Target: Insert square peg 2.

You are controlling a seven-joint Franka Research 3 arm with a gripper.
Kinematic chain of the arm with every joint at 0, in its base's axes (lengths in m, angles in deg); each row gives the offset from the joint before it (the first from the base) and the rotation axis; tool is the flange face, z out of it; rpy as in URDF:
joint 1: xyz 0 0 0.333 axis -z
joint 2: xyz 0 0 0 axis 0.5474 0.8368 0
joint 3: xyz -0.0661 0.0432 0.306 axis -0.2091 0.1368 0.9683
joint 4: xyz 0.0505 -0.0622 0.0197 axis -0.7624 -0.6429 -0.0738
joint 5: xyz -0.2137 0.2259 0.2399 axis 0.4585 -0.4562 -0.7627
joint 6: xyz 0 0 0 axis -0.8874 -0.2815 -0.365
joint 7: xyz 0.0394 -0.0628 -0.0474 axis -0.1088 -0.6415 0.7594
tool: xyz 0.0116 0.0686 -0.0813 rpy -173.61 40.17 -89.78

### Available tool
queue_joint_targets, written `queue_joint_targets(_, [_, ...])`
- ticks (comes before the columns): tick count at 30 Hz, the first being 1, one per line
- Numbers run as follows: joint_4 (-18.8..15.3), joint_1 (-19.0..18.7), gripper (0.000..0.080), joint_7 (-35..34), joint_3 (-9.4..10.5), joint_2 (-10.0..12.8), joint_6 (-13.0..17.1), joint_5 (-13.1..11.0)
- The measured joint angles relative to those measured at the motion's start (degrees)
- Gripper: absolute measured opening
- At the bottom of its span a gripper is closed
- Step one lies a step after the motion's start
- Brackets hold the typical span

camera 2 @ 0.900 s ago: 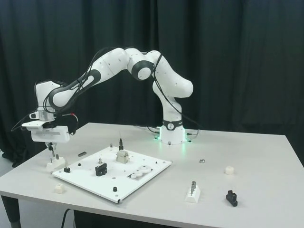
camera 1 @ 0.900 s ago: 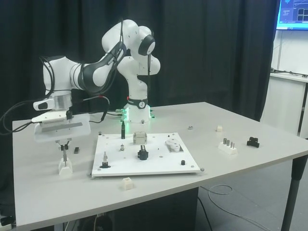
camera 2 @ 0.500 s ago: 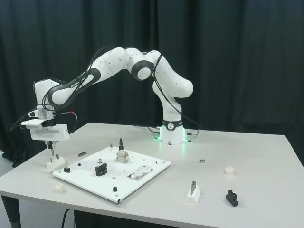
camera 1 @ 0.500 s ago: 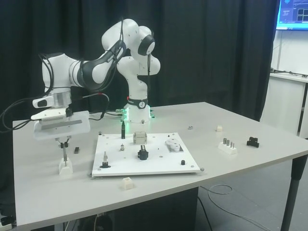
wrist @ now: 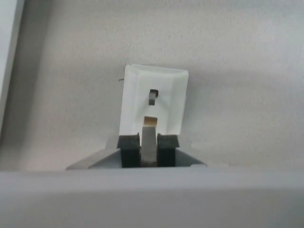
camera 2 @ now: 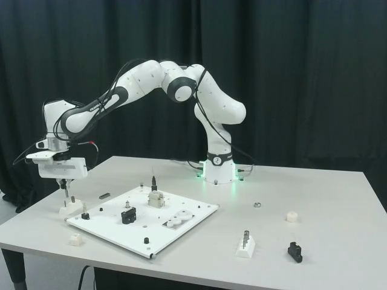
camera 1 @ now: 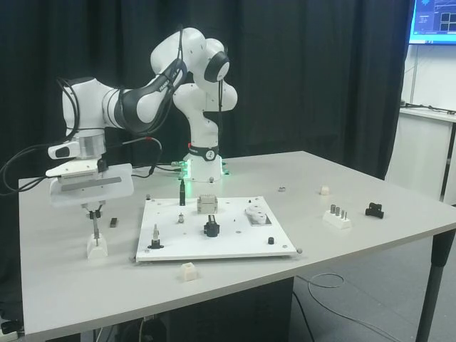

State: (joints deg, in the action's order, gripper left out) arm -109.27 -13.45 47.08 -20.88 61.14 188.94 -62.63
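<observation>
Lifting | claw [wrist: 148, 148] clamped on square peg [wrist: 149, 142] | apparently higher above white holder [wrist: 152, 99] than before

square peg [wrist: 148, 142]: grey, upright | clamped between fingers [wrist: 128, 148] | above white holder [wrist: 153, 102]

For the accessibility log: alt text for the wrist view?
The end effector grips a grey square peg just above a white holder block on the grey table. A second peg stands in the block.

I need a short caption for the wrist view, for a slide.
Gripper shut on a square peg above a white holder block with one more peg, on the grey table.
</observation>
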Motion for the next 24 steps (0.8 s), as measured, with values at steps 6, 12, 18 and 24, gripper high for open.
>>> queue_joint_targets(6, [0.13, -0.03, 0.0071, 0.0, 0.0, -0.04, -0.01, 0.0])
queue_joint_targets(12, [0.42, -0.05, 0.0071, -0.41, 0.0, -0.11, -0.32, 0.0])
queue_joint_targets(18, [0.63, -0.08, 0.0071, -2.26, 0.0, -0.51, -1.27, 0.0])
queue_joint_targets(24, [0.63, -0.24, 0.0071, -7.32, -0.03, -1.6, -2.98, 0.0])
